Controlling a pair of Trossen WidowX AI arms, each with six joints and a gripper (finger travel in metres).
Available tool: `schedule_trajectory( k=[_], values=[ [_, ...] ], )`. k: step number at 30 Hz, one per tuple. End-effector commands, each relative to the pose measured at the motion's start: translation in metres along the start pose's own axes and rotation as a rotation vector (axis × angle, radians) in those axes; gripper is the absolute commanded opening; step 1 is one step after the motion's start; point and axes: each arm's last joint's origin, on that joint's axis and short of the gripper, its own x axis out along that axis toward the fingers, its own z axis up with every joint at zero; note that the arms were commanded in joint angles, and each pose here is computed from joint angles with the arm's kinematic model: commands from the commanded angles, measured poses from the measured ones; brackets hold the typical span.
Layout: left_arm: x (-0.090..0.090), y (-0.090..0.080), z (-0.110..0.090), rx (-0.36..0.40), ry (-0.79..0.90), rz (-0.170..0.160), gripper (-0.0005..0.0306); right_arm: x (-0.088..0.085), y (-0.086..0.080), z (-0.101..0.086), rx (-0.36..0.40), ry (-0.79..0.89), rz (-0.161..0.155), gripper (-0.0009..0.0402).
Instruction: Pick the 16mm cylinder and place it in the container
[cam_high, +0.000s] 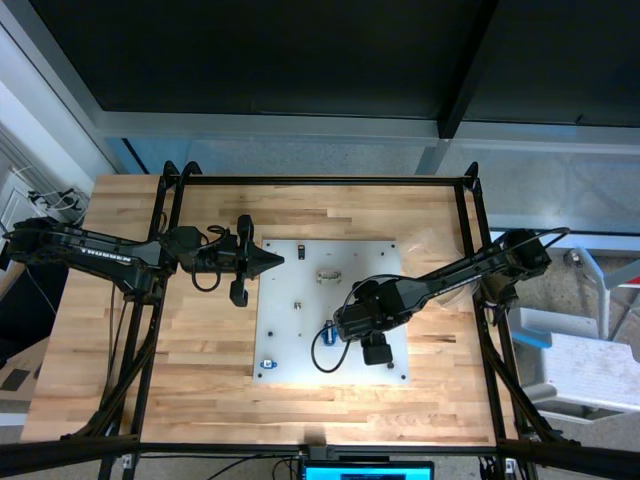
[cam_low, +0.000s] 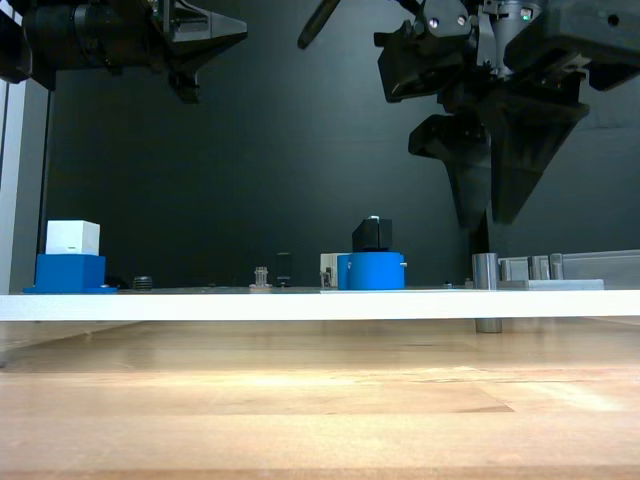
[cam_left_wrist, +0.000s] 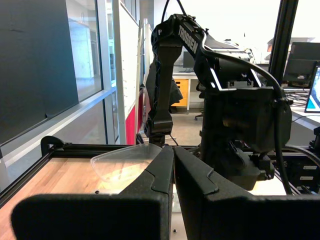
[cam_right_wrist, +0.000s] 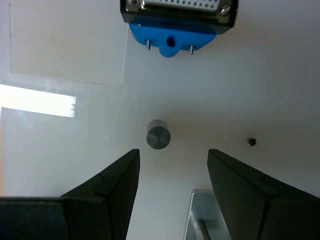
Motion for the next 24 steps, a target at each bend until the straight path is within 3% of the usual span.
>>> schedule_trajectory(
  k=[1,19,24],
  values=[
    [0.000,0.000,0.000,0.000,-0.001,0.000,0.0000,0.004,0.001,0.001,-0.003,0.001,0.000,0.0188],
    [0.000,0.000,0.000,0.000,-0.001,0.000,0.0000,0.031,0.008,0.006,-0.015,0.044,-0.005,0.0188],
    [0.000,0.000,0.000,0.000,-0.001,0.000,0.0000,0.031,0.008,0.007,-0.015,0.035,-0.004,0.0188]
  ],
)
